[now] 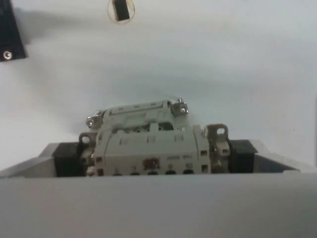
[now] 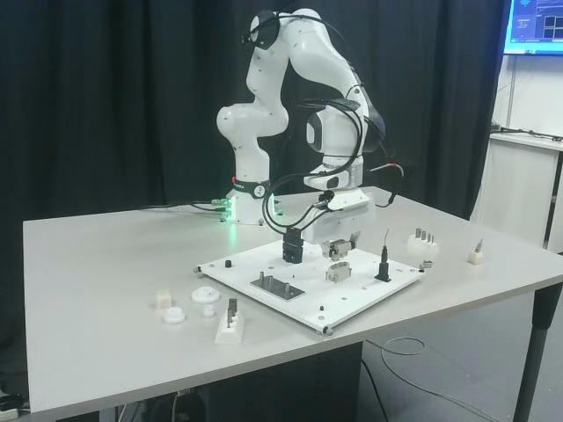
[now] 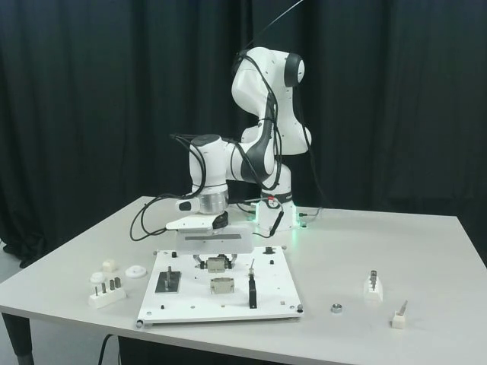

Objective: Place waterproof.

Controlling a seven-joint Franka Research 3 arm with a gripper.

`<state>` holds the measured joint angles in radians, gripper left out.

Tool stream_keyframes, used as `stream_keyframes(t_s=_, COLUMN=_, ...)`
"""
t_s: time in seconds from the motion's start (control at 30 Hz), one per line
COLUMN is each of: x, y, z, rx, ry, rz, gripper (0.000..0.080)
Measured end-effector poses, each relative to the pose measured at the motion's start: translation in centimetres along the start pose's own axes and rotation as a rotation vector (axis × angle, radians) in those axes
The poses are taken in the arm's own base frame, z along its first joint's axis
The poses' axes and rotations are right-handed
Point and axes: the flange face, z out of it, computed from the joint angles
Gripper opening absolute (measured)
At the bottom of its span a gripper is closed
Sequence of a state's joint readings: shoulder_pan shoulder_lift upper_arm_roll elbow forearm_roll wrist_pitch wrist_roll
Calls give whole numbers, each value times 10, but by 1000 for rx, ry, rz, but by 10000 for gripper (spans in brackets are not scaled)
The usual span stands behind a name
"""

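My gripper (image 1: 153, 156) is shut on the waterproof connector (image 1: 151, 151), a blocky white-grey plug with a row of terminals, held between the two black fingers (image 1: 67, 158). Past it in the wrist view lies a matching socket housing (image 1: 138, 113) with metal screws, on the white board (image 1: 223, 64). In the first room view the held connector (image 2: 337, 250) hangs just above the board (image 2: 352, 294), close to the socket (image 2: 339, 272). The second room view shows the connector (image 3: 218, 264) under the gripper and the socket (image 3: 221, 285) in front of it.
The board also carries a black block (image 2: 293, 247), a grey plate with pegs (image 2: 276, 286) and a black pin stand (image 2: 383, 266). White gears and holders (image 2: 173, 313) lie left of the board; a pin holder (image 2: 422, 243) and a small block (image 2: 476, 256) lie right.
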<state>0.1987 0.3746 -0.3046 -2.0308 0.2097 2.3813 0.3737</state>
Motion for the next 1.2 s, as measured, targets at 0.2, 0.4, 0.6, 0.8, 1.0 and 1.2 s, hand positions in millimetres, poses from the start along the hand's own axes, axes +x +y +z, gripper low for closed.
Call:
stream_keyframes(t_s=0.2, x=1, y=1, z=0, rx=0, ry=0, rz=2, gripper=623)
stream_keyframes(t_s=0.4, x=1, y=0, z=-2, rx=4, ry=-4, rz=6, gripper=623)
stream_keyframes(t_s=0.6, x=2, y=-1, z=-4, rx=10, ry=-8, rz=11, gripper=623)
stream_keyframes(t_s=0.8, x=4, y=-2, z=-7, rx=10, ry=-12, rz=11, gripper=623)
stream_keyframes(t_s=1.0, x=5, y=-2, z=-9, rx=11, ry=-14, rz=16, gripper=623)
stream_keyframes(t_s=1.2, x=4, y=-1, z=-10, rx=11, ry=-20, rz=31, gripper=623)
